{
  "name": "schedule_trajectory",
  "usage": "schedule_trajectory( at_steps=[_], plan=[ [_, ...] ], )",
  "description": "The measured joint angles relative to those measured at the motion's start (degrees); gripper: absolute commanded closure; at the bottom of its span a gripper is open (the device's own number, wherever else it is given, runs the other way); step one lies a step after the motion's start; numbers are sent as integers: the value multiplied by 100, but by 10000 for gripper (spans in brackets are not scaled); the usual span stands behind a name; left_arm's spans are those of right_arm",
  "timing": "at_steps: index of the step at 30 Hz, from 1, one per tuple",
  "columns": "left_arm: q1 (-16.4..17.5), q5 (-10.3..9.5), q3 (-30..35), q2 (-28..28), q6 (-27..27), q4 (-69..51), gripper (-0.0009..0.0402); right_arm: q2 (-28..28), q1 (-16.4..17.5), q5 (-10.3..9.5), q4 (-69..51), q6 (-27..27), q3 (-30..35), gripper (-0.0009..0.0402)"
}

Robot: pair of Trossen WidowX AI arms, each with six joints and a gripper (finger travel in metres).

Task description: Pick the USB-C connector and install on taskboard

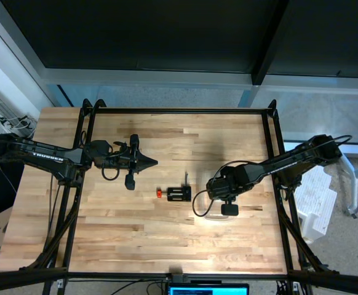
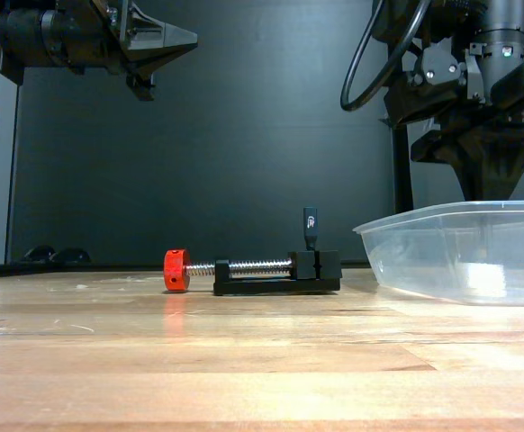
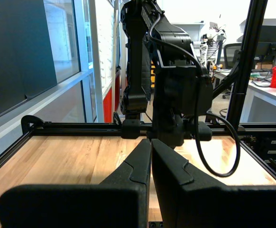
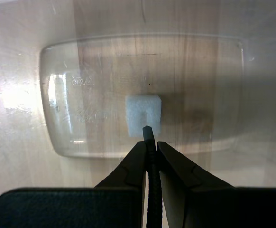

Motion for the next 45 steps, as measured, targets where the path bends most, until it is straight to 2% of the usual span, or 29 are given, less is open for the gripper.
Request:
schedule_trajectory(
  at_steps=[6,12,24,45],
  plan=[
    [0,0,0,0,0,0,393,-92,-4,13,-540,2,356,393],
    [0,0,2,0,0,0,393,-101,-11,306,-1252,2,861,393],
    [0,0,0,0,0,0,393,-55,-28,264,-1812,22,1366,393],
    [0,0,2,0,0,-2,393,1261,-474,240,-2065,-44,2997,394]
  ],
)
